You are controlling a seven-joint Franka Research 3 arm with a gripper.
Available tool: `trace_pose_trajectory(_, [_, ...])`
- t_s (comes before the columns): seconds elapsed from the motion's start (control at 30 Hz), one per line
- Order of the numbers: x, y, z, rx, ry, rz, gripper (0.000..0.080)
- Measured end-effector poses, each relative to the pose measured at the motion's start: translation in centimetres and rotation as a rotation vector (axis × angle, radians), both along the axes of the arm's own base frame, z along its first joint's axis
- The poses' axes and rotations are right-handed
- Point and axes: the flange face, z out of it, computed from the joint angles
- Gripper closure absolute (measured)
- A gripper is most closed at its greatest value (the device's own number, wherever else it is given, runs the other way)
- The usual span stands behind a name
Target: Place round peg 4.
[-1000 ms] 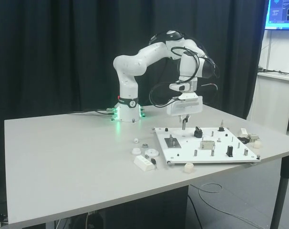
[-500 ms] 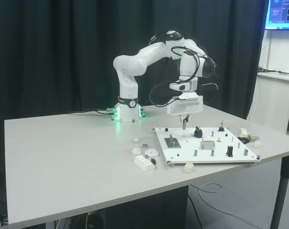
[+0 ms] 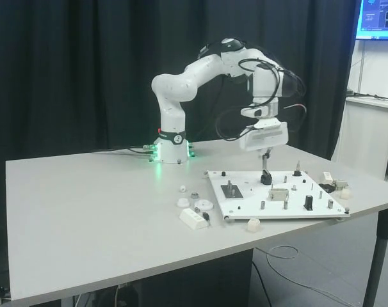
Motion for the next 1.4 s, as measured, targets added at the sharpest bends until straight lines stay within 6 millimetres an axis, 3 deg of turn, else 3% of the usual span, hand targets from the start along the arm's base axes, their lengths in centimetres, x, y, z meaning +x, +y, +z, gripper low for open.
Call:
trace_pose_trajectory(0.4, [1.5,8.3,2.1,0.026,-0.032,-0.026,0.0655])
trace_pose_trajectory(0.7, [1.7,14.5,2.0,0.02,-0.022,-0.026,0.0655])
trace_pose_trajectory(1.0, [0.1,17.7,1.7,-0.035,0.058,-0.04,0.0655])
trace_pose_trajectory(1.4, [-2.7,20.2,0.6,-0.058,0.121,-0.05,0.0655])
